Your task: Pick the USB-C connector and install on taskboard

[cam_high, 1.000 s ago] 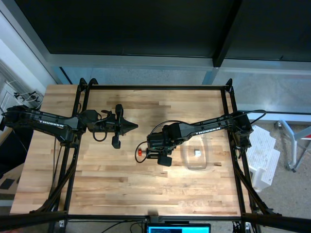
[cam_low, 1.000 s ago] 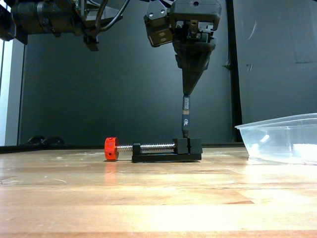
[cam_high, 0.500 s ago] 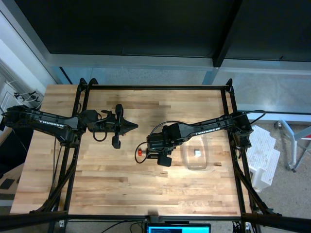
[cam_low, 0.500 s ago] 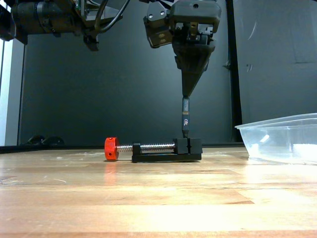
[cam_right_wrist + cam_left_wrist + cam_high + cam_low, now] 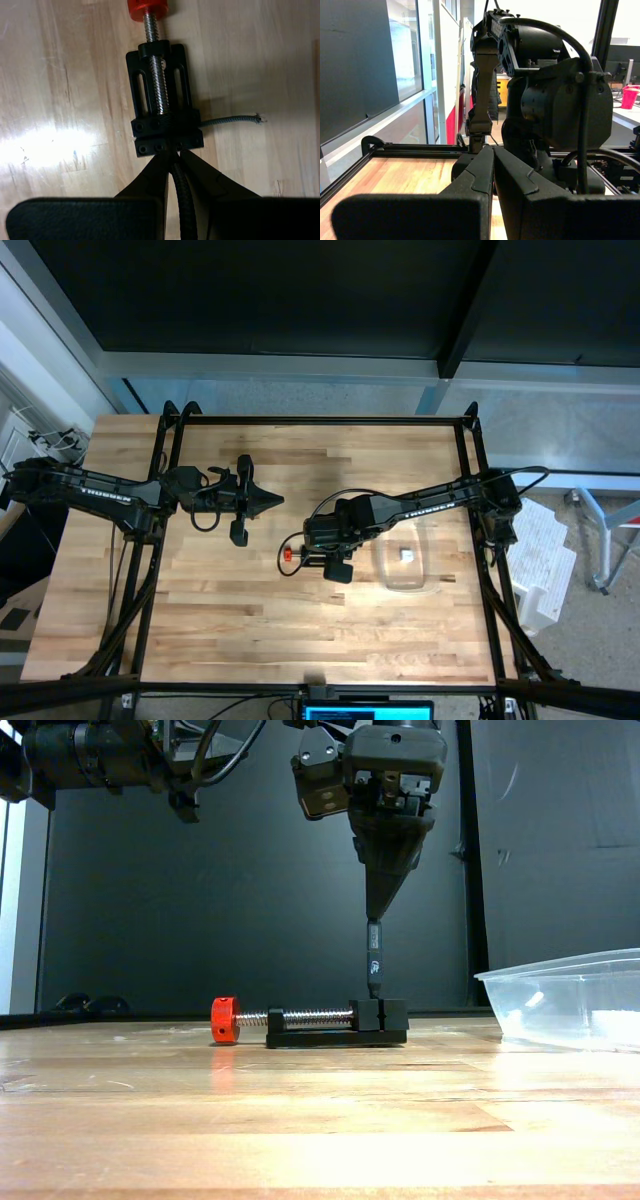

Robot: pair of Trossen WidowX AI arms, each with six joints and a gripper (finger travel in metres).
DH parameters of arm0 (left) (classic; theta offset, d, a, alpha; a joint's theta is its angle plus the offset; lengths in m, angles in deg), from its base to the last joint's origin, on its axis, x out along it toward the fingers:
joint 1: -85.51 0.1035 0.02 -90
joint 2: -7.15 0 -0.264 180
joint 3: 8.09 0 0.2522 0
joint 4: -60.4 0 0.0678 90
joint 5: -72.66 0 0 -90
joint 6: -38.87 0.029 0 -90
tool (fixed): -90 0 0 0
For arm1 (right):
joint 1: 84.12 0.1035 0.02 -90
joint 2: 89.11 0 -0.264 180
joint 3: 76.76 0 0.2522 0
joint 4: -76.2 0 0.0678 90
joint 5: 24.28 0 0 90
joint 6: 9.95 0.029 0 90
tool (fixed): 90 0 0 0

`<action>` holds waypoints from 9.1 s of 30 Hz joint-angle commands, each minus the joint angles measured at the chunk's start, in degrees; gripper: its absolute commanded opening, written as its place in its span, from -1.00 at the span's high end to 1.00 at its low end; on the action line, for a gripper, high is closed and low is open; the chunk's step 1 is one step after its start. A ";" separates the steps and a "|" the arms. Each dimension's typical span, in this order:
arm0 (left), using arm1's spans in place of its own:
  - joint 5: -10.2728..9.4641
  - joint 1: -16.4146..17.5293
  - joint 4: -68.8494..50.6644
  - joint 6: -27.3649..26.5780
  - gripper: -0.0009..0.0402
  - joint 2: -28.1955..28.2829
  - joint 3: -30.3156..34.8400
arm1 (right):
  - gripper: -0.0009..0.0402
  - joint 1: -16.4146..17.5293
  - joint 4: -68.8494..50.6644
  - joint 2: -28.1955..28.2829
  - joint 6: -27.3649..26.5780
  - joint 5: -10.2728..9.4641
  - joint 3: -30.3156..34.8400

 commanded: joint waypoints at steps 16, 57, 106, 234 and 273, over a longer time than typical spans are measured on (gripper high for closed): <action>0.00 0.00 0.02 0.00 0.96 0.02 0.02 | 0.88 0.07 1.14 -0.02 -0.85 -0.07 -0.83; 0.00 0.00 0.04 0.00 0.96 0.02 0.02 | -0.11 -0.90 -3.13 -14.47 -12.00 -1.53 -1.11; 0.00 0.02 0.02 0.00 0.96 0.02 0.02 | 0.96 -10.23 86.95 -53.37 -14.64 -4.57 -61.42; 0.00 0.00 0.02 0.00 0.96 0.02 0.02 | 0.96 -9.60 89.94 -53.37 -11.93 -5.01 -63.87; 0.00 0.00 0.02 0.00 0.96 0.00 0.02 | 0.96 -9.60 89.94 -53.37 -11.93 -5.01 -63.87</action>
